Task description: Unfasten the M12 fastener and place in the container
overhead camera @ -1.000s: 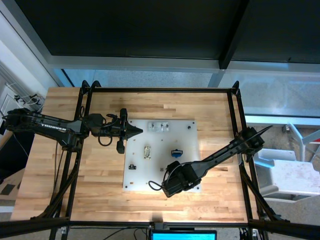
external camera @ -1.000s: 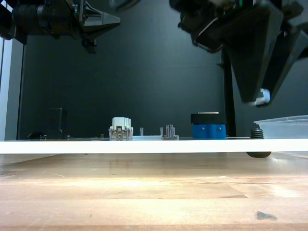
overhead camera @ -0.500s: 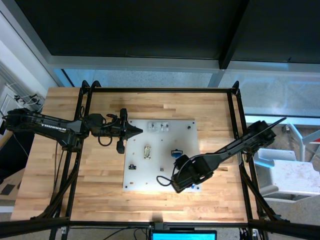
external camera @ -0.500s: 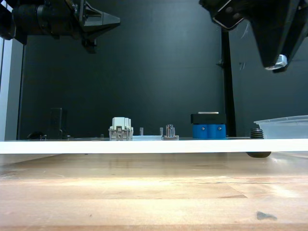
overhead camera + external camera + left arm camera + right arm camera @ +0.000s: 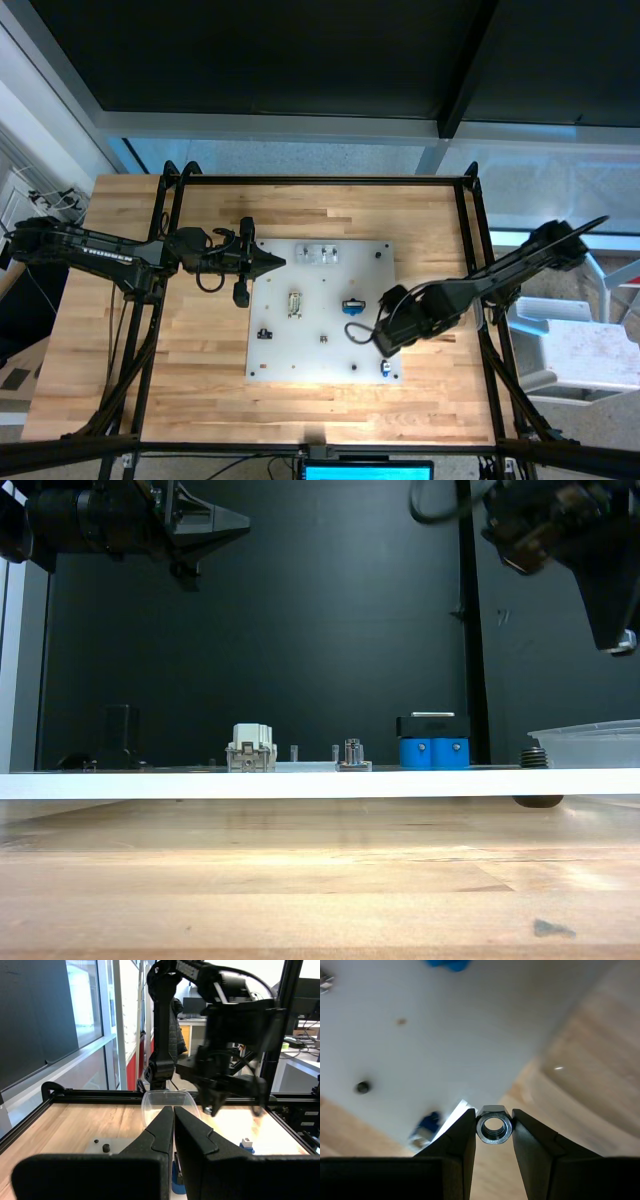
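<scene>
In the right wrist view a small silver M12 nut [image 5: 494,1128] sits clamped between the two fingers of my right gripper [image 5: 494,1130]. The low view shows that gripper [image 5: 622,640] high at the right, nut at its tip, above the clear container [image 5: 590,742]. The black ribbed stud [image 5: 535,757] stands bare in front of the tray. From above, the right gripper [image 5: 392,338] hangs over the white board's [image 5: 300,350] right edge. My left gripper [image 5: 275,262] is parked over the board's far left corner, fingers [image 5: 160,1130] together and holding nothing.
On the board stand a blue connector block [image 5: 433,742], a grey-white connector [image 5: 250,750] and a small silver post [image 5: 352,752]. A black frame rail [image 5: 480,260] runs along the table's right side. Bare wood lies in front of the board.
My right gripper has carried the nut rightward and up, from over the board's near edge toward the tray side. The stud now shows bare. The left arm has not moved.
</scene>
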`<state>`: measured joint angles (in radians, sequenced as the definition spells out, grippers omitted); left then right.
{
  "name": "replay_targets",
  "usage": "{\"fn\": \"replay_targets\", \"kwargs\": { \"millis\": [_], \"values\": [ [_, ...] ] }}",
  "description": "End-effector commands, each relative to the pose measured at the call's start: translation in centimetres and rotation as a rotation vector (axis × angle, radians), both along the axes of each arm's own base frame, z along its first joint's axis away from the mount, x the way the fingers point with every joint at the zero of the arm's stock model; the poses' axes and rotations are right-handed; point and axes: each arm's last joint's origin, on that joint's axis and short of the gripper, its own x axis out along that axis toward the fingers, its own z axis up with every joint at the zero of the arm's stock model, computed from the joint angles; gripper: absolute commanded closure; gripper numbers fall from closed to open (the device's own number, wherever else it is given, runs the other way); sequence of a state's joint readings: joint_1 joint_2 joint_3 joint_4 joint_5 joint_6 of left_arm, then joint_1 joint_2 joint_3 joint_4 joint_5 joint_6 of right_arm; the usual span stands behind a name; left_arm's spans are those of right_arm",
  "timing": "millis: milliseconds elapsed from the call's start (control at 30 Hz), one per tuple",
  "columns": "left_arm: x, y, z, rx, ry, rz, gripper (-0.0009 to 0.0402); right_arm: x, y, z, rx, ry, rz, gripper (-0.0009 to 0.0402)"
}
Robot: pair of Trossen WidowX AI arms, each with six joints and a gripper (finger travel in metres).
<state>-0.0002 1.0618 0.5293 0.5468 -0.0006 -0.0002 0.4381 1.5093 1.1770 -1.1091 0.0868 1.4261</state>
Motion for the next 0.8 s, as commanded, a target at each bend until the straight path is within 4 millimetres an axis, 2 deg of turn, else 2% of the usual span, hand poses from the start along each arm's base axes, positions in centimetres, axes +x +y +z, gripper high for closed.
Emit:
{"fn": "replay_targets", "kwargs": {
  "millis": [33, 300, 533, 667, 800],
  "values": [
    [0.0, 0.0, 0.0, 0.0, 0.0, 0.0, 0.0393, -1.8, -1.5, -0.4, -0.006, 0.004, -0.019, 0.0357],
    [0.0, 0.0, 0.0, 0.0, 0.0, 0.0, 0.0393, -5.3, -3.9, -1.8, -0.008, 0.006, -0.042, 0.0357],
    [0.0, 0.0, 0.0, 0.0, 0.0, 0.0, 0.0393, -6.7, -4.5, -2.7, -0.022, 0.012, -0.037, 0.0354],
    [0.0, 0.0, 0.0, 0.0, 0.0, 0.0, 0.0393, -6.9, -4.6, -2.8, -0.033, 0.012, -0.011, 0.0327],
    [0.0, 0.0, 0.0, 0.0, 0.0, 0.0, 0.0393, -6.9, -4.6, -2.8, -0.037, 0.013, 0.016, 0.028]
  ]
}}
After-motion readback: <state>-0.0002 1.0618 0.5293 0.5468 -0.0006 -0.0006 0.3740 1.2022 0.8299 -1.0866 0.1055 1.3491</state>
